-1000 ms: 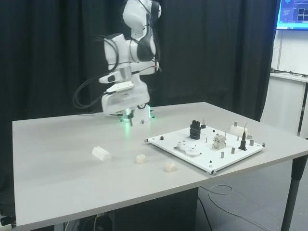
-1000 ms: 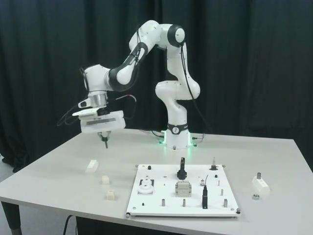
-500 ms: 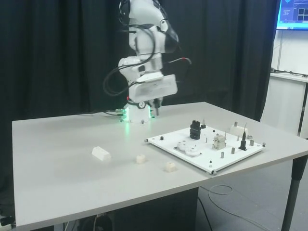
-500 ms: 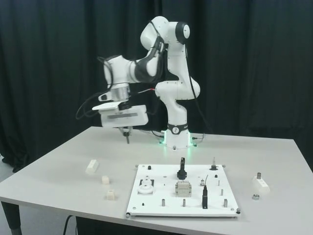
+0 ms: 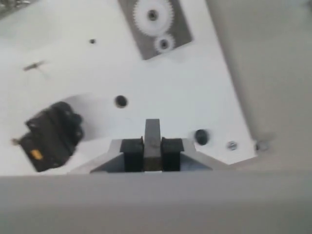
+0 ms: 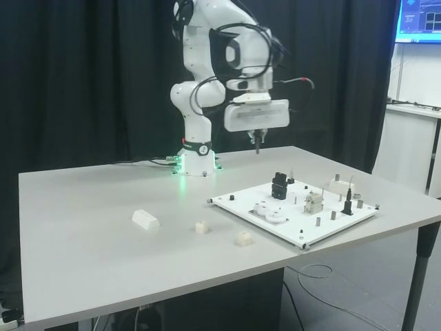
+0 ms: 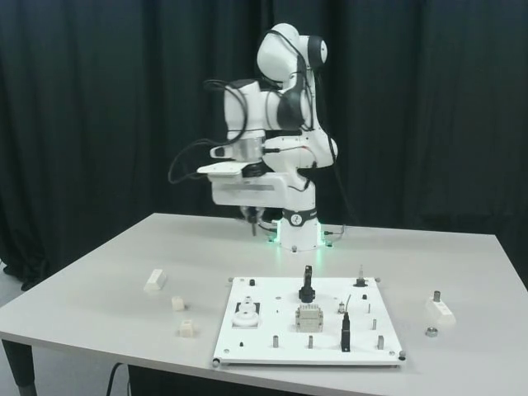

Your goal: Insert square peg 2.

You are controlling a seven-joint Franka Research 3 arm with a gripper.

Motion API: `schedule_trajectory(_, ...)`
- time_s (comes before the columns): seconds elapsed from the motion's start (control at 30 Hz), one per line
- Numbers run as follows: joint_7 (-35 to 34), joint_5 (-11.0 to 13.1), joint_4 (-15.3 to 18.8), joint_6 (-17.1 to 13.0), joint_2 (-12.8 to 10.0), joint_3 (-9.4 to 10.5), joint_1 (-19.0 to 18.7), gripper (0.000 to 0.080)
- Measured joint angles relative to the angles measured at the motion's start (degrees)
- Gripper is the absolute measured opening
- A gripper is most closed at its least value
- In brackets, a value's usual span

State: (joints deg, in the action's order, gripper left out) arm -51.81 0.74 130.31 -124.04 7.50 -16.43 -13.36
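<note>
My gripper (image 5: 152,146) is shut on a small grey square peg (image 5: 152,132), clamped between the two black pads (image 5: 131,152). In the room views the gripper (image 6: 256,143) (image 7: 252,223) hangs high above the table, over the far left part of the white assembly board (image 6: 241,204) (image 7: 280,328). Seen from the wrist, the board (image 5: 165,83) lies far below, showing two white gears (image 5: 153,13), a black connector block (image 5: 51,134) and small dark holes (image 5: 121,101). Which hole belongs to the peg I cannot tell.
Three small white blocks (image 6: 145,220) (image 6: 201,227) (image 6: 242,238) lie on the grey table left of the board. Another white block (image 7: 439,310) sits right of the board. Upright pins and a black plug (image 7: 346,334) stand on the board. The robot base (image 7: 301,231) is behind.
The arm has swung from over the table's left side towards the board, carrying the peg. The gripper stays shut.
</note>
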Motion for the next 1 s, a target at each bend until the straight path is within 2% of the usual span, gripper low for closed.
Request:
schedule_trajectory(0.57,-18.95,-1.0,1.21,-0.55,0.03,12.38,-0.06,0.0072)
schedule_trajectory(1.0,-39.28,-4.22,3.72,-3.95,-0.25,20.02,-0.08,0.0072)
